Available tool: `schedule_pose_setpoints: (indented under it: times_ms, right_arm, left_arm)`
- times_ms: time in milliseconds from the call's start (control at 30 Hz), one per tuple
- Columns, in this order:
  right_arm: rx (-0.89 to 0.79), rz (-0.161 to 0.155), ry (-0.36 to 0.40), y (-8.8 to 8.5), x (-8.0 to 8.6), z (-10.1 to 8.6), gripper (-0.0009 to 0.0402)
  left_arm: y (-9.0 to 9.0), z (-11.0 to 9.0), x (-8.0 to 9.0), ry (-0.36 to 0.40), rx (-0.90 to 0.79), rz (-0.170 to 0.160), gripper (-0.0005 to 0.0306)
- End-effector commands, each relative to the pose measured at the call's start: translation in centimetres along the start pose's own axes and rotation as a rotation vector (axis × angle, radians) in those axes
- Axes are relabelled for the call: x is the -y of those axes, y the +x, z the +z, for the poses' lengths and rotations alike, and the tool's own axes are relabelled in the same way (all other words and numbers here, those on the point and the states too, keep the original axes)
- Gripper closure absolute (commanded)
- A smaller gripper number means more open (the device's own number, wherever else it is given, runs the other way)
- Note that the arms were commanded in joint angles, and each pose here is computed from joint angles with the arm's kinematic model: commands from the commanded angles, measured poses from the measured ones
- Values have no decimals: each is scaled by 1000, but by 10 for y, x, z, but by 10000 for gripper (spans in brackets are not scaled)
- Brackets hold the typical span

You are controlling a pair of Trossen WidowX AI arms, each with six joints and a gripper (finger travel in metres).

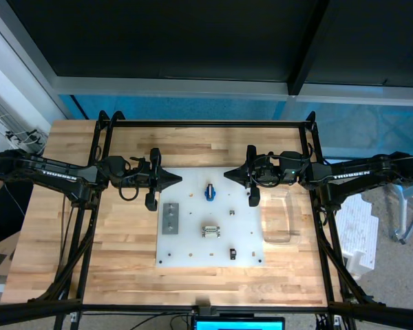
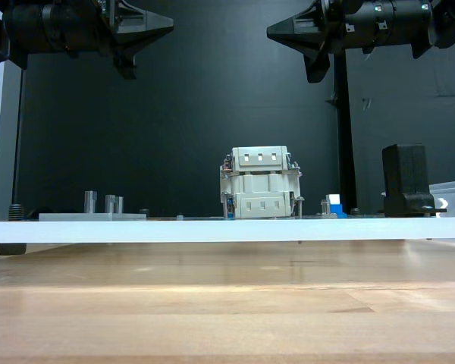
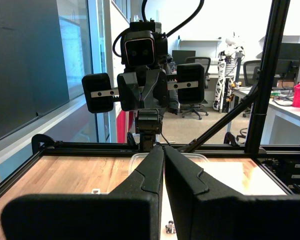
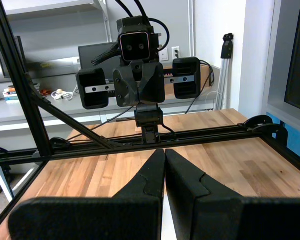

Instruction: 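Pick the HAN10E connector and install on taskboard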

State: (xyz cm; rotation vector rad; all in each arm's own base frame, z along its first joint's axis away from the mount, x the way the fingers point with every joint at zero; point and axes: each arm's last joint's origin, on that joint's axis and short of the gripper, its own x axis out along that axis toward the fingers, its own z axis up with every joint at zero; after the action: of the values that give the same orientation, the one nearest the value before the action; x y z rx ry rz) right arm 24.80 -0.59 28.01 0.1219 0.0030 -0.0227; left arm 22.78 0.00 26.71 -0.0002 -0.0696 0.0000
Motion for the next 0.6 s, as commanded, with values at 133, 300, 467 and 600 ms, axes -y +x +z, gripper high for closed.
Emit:
schedule_pose_setpoints:
  times_ms: [133,300,467,600]
  right_arm:
    - [-12,-2,0,0,0,-1,393]
    - [-21,-3,0,0,0,-2,393]
    - [-21,-3,0,0,0,-2,393]
    - [-21,-3,0,0,0,-2,393]
  left_arm:
    - [0,0,0,0,0,0,300]
    - [0,0,0,0,0,0,300]
    - [0,0,0,0,0,0,300]
    - [0,0,0,0,0,0,300]
